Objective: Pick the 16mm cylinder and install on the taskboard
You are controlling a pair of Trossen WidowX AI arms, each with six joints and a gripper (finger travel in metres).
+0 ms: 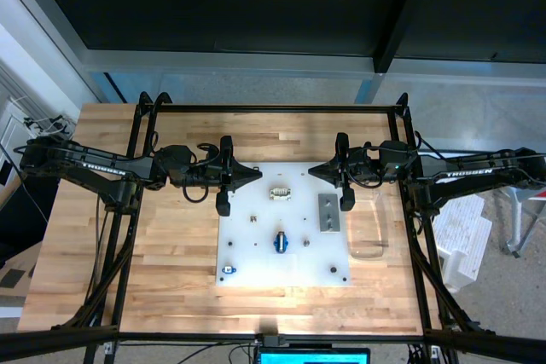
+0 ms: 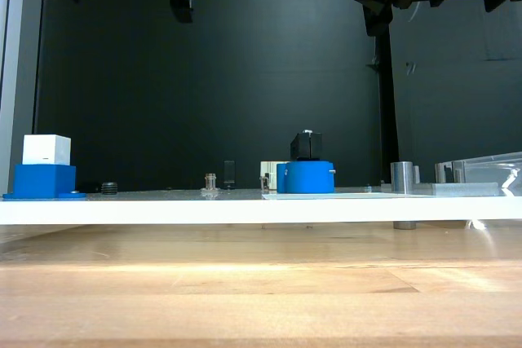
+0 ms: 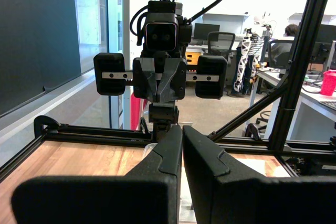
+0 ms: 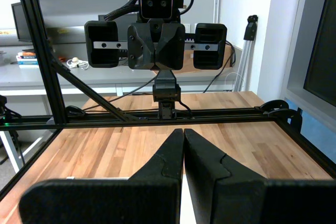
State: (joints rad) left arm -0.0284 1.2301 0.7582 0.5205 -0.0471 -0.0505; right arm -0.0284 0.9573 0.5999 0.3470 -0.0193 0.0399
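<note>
Two grippers, left gripper (image 1: 258, 174) and right gripper (image 1: 312, 170), are held high over the taskboard (image 1: 294, 274), fingers pressed together, so the right one is best opened and lowered squarely over the 16mm cylinder (image 1: 305, 243), seen upright just beside the blue fitting (image 1: 280, 243).

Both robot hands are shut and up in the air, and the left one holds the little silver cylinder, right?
Not quite. The left gripper is shut on nothing, as the left wrist view shows; the 16mm cylinder sits on the taskboard. The right gripper is shut too, both up in the air.
</note>
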